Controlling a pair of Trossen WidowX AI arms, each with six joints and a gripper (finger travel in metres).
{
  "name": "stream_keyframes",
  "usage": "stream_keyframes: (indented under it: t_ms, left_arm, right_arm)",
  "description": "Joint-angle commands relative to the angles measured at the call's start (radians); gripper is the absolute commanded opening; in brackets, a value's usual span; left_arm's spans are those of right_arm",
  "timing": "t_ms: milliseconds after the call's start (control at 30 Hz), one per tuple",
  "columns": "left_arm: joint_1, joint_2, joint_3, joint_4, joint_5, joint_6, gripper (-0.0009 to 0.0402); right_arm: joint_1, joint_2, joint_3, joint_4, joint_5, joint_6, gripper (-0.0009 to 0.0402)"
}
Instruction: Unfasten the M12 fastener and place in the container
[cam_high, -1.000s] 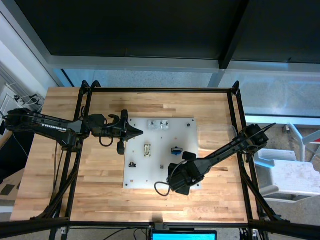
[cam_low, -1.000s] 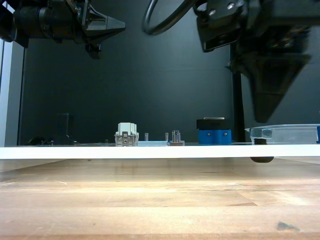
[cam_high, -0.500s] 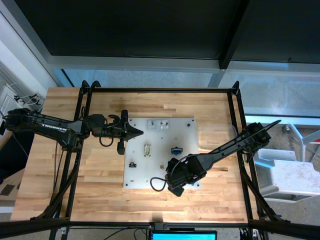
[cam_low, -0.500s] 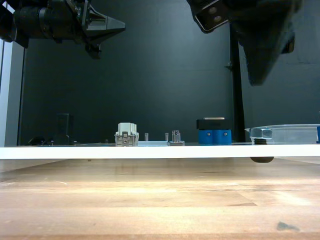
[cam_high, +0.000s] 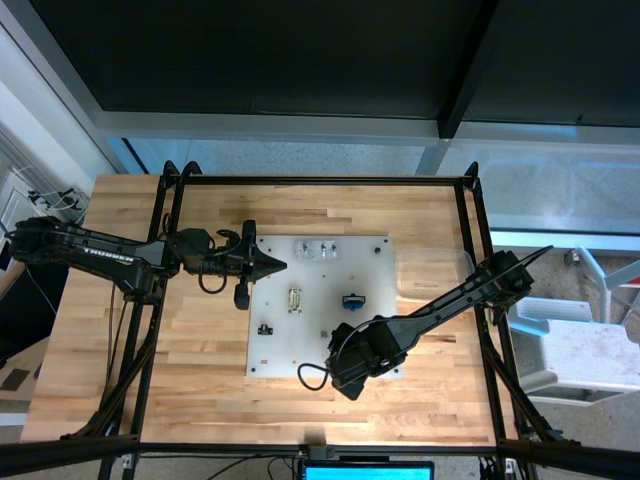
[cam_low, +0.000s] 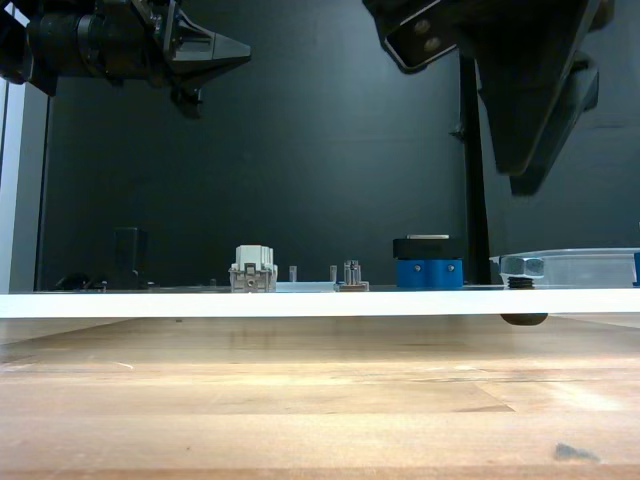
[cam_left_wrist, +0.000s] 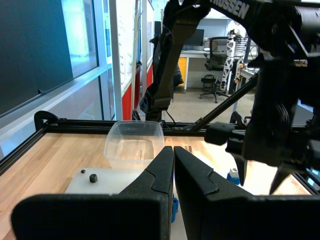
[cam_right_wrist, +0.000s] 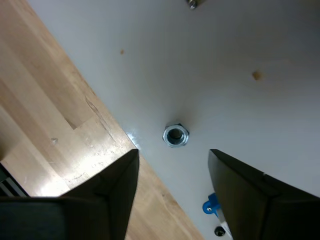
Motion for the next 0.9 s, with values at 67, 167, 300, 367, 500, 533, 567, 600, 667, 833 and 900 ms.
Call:
stream_keyframes:
  t_ms: [67, 167, 300, 367, 500, 533, 567, 600, 667, 833, 900]
  left_arm:
    - [0.0, 0.0, 0.0, 0.001, 0.0, 0.0, 0.0]
    - [0.0, 0.0, 0.0, 0.001, 0.0, 0.0, 0.0]
    - [0.0, 0.0, 0.0, 0.001, 0.0, 0.0, 0.0]
    - [0.0, 0.0, 0.0, 0.001, 0.0, 0.0, 0.0]
    - [0.0, 0.0, 0.0, 0.001, 0.0, 0.0, 0.0]
    - [0.0, 0.0, 0.0, 0.001, 0.0, 0.0, 0.0]
    - [0.0, 0.0, 0.0, 0.001, 0.0, 0.0, 0.0]
    - [0.0, 0.0, 0.0, 0.001, 0.0, 0.0, 0.0]
    - [0.0, 0.0, 0.0, 0.001, 0.0, 0.0, 0.0]
    - [0.0, 0.0, 0.0, 0.001, 0.0, 0.0, 0.0]
    - [0.0, 0.0, 0.0, 0.001, 0.0, 0.0, 0.0]
  right_arm:
    - [-0.003, 0.027, -0.003, 0.001, 0.001, -0.003, 0.0236]
    - [-0.007, 0.038, -0.018, 0.02, 0.001, -0.005, 0.0241]
    - [-0.012, 0.038, -0.052, 0.06, -0.003, -0.003, 0.0235]
    - [-0.012, 0.038, -0.061, 0.061, -0.003, -0.003, 0.0232]
    - [-0.014, 0.039, -0.063, 0.069, -0.003, 0.001, 0.0223]
    - [-0.014, 0.044, -0.063, 0.076, -0.004, 0.002, 0.0222]
    - [-0.014, 0.046, -0.064, 0.079, -0.003, 0.002, 0.022]
    - [-0.014, 0.053, -0.064, 0.084, -0.006, 0.001, 0.0218]
    - [-0.014, 0.06, -0.064, 0.089, -0.01, 0.001, 0.0214]
    - [-0.014, 0.073, -0.064, 0.098, -0.026, 0.001, 0.0201]
    - [-0.015, 0.072, -0.064, 0.095, -0.026, 0.0, 0.0194]
